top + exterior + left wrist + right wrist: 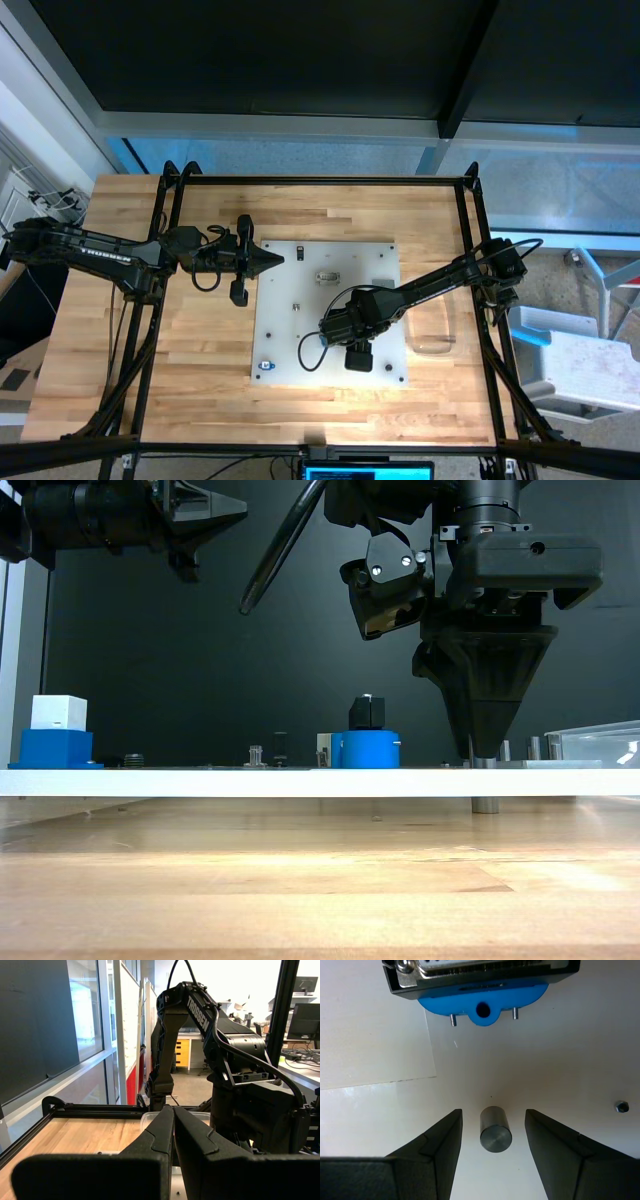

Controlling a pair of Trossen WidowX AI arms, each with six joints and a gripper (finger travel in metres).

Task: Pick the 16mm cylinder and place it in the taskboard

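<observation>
Your job looks all but finished. On the taskboard [300, 340], towards its near right part, the right gripper [487, 742] points straight down. Its fingers [440, 1145] are spread wide, one on either side of the cylinder [495, 1132], and touch neither flank. The cylinder stands upright in the board, and from table height its lower end shows beneath the plate, so I judge it is seated in its hole. What is left for you is to lift that arm clear without brushing the peg.

The left gripper [173, 1110] is pinched shut on nothing and hangs above the taskboard's left edge, well away from the work.

The room beyond the taskboard is a workshop with tall windows, desks and monitors. The taskboard lies in the middle of a pale wooden table [120, 330] ringed by a black metal frame [320, 181]. A clear plastic tray [432, 330] sits just off the board's right edge.
</observation>
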